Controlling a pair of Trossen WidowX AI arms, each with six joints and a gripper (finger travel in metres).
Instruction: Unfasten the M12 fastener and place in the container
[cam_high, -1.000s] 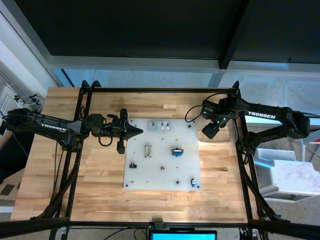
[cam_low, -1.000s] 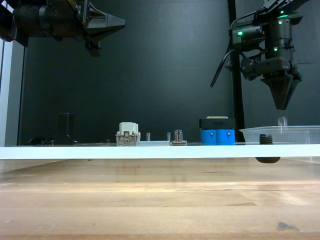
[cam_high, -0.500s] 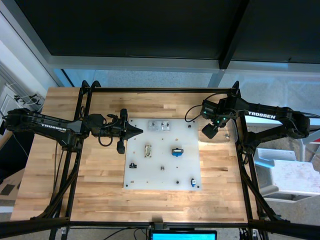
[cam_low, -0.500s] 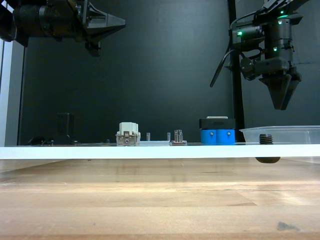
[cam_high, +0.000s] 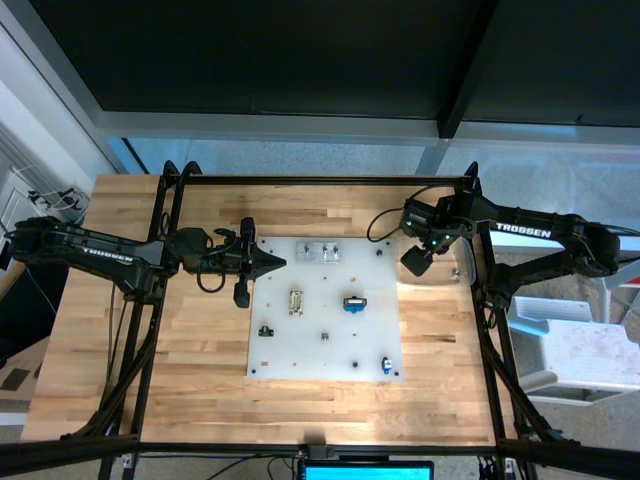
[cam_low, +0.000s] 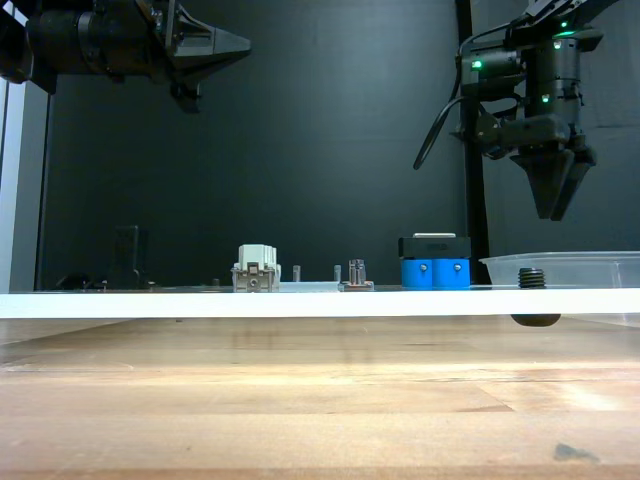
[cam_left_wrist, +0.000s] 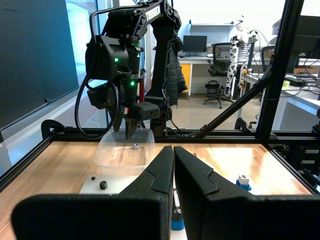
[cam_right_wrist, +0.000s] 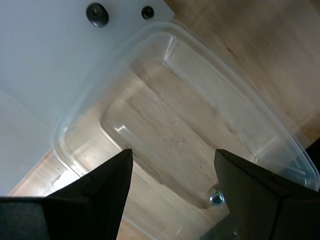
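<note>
The M12 fastener, a small silver nut (cam_right_wrist: 216, 199), lies loose on the floor of the container (cam_right_wrist: 235, 125), a clear shallow tray off the board's far right corner (cam_high: 440, 268). The left wrist view also shows the nut (cam_left_wrist: 135, 146) inside the tray (cam_left_wrist: 112, 155). My right gripper (cam_right_wrist: 172, 155) hangs open and empty above the tray (cam_low: 552, 205). The black ribbed stud (cam_low: 531, 277) stands bare on the white board (cam_high: 320, 340). My left gripper (cam_left_wrist: 173, 150) is shut on nothing, held high over the board's far left edge (cam_high: 272, 263).
On the board stand a blue connector block (cam_low: 435, 271), a grey connector (cam_low: 255, 270), a silver post (cam_low: 356, 273) and a blue-and-white knob (cam_high: 386, 364). A black post (cam_left_wrist: 103, 185) stands at the board's corner beside the tray. A black frame rims the table.
A second ago the nut showed just under the right gripper's tips, falling. It now rests in the tray, and the right gripper has risen a little and shifted left. The left arm is unchanged.
</note>
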